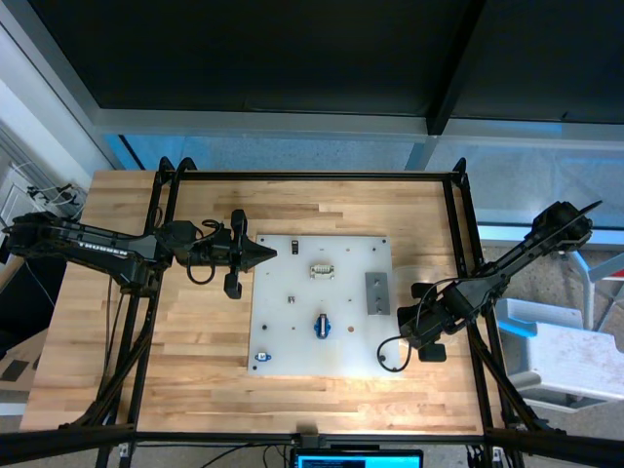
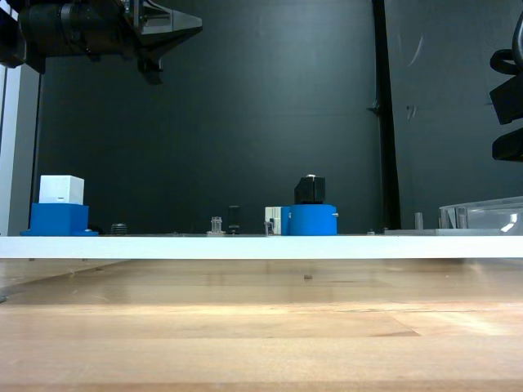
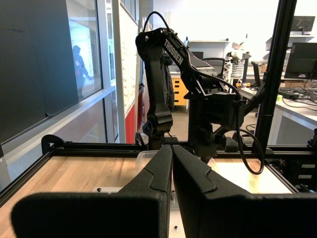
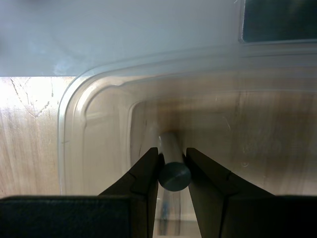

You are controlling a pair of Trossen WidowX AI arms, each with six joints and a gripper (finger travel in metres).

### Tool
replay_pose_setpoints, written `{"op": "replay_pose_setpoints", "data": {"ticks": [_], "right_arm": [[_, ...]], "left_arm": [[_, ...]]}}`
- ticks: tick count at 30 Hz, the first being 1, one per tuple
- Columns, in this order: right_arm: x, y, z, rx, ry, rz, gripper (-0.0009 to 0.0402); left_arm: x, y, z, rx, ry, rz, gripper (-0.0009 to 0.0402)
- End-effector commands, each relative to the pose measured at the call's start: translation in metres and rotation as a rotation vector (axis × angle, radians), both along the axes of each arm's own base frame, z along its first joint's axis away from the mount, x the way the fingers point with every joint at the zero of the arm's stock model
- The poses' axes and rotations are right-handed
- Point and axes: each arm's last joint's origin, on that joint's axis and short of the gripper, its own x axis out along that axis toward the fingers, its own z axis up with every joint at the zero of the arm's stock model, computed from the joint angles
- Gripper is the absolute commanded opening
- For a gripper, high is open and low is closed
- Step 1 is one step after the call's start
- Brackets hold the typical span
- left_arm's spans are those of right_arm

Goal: Pick the 16mm cylinder and place it in the taskboard

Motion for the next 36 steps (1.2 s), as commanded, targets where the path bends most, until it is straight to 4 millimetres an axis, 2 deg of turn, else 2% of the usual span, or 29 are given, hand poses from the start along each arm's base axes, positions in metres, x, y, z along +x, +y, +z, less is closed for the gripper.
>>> {"op": "replay_pose_setpoints", "data": {"ticks": [1, 36], "right_arm": [[0.0, 0.0, 0.002, 0.002, -0.003, 0.001, 0.0035], [0.001, 0.0, 0.075, -0.01, -0.007, 0.02, 0.0032]], "left_arm": [[0.0, 0.0, 0.0, 0.0, 0.0, 0.0, 0.0], [0.0, 0.0, 0.0, 0.0, 0.0, 0.0, 0.0]]}}
